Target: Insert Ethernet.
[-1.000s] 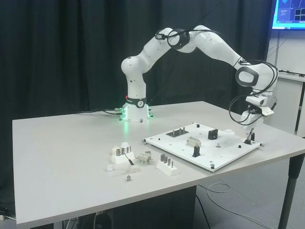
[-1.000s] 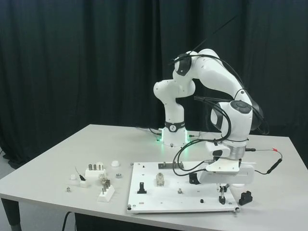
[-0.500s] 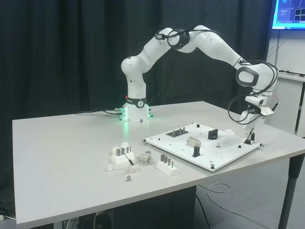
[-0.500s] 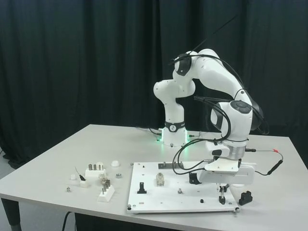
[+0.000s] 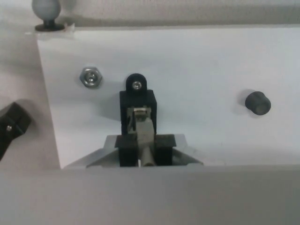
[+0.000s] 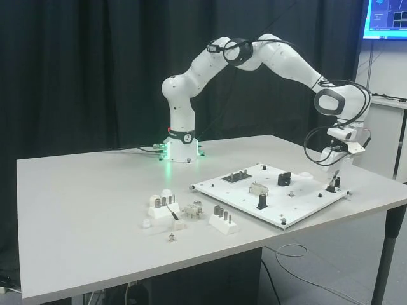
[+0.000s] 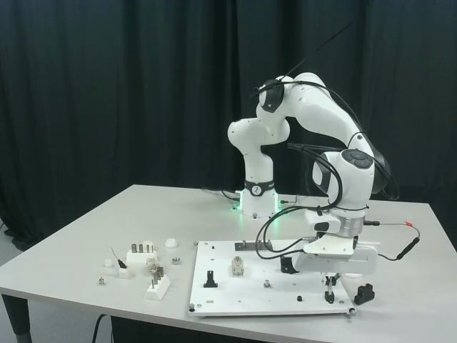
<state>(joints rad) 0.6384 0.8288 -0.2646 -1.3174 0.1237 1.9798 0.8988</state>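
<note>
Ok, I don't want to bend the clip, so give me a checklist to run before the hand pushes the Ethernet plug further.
1. Ethernet plug held between the fingers: ok.
2. Plug tip lined up with the black socket: ok.
3. Plug fully seated: cannot tell.
4. Clip state: cannot tell, too small.
5. Hand over the white board corner with the socket: ok.
6. Nut and black peg apart from the socket: ok.
</note>
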